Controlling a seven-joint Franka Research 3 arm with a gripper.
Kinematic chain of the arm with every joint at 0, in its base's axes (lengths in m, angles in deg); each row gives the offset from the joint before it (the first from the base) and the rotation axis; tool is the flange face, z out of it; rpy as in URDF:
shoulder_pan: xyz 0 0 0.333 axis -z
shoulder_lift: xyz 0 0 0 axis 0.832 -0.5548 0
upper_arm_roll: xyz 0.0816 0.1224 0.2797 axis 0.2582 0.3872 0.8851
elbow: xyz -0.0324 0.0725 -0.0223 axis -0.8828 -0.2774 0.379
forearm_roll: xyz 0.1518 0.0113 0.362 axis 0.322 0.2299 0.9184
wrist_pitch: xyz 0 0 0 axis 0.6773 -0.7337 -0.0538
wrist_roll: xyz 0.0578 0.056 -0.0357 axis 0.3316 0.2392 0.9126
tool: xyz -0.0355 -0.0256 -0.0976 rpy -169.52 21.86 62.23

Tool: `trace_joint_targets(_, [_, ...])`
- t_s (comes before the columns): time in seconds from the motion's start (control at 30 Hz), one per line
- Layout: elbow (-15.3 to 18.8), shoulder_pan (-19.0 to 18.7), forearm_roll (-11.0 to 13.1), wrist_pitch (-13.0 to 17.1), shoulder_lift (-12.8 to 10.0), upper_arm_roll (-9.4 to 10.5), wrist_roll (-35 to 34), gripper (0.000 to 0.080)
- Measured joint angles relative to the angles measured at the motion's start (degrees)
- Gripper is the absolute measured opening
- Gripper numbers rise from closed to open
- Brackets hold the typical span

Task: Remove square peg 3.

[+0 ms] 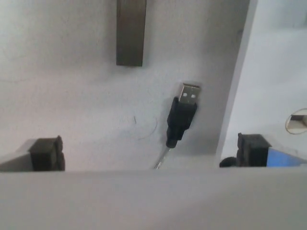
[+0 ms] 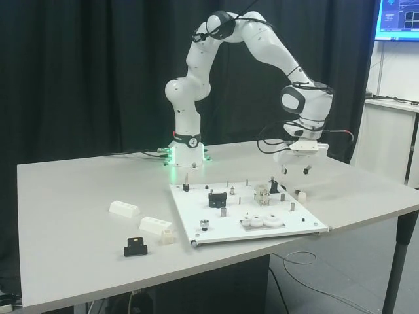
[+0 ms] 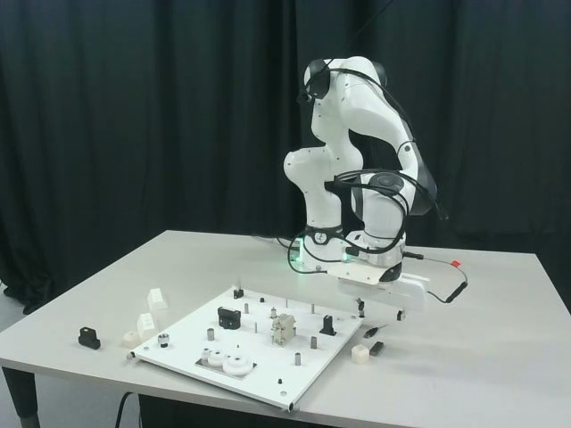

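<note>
**Peg off the board**

The peg [image 1: 130, 32] is a dark grey, square-sectioned bar with a flat-cut end. It appears to lie flat on the grey table [image 1: 72, 96], outside the white board [image 1: 273, 86], near a black USB plug [image 1: 182, 115] but not touching it. Its other end runs out of the wrist view.

No text, label, brand or number can be read anywhere, and the lines on the wall screen [image 2: 398, 18] are too small to make out.
</note>
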Motion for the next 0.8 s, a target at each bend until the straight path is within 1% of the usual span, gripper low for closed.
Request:
trace_joint_targets(0.13, [-0.1,0.0,-0.4,0.0,0.1,-0.02,0.2,0.0800])
trace_joint_targets(0.33, [-0.2,0.0,-2.3,0.1,0.2,-0.03,1.2,0.0800])
trace_joint_targets(0.47, [-0.3,0.0,-2.9,0.9,0.2,-0.31,1.2,0.0800])
trace_joint_targets(0.63, [-0.3,0.0,-3.8,2.4,0.2,-1.37,0.8,0.0800])
trace_joint_targets(0.8, [-0.3,0.1,-4.3,4.1,0.2,-3.09,0.7,0.0800])
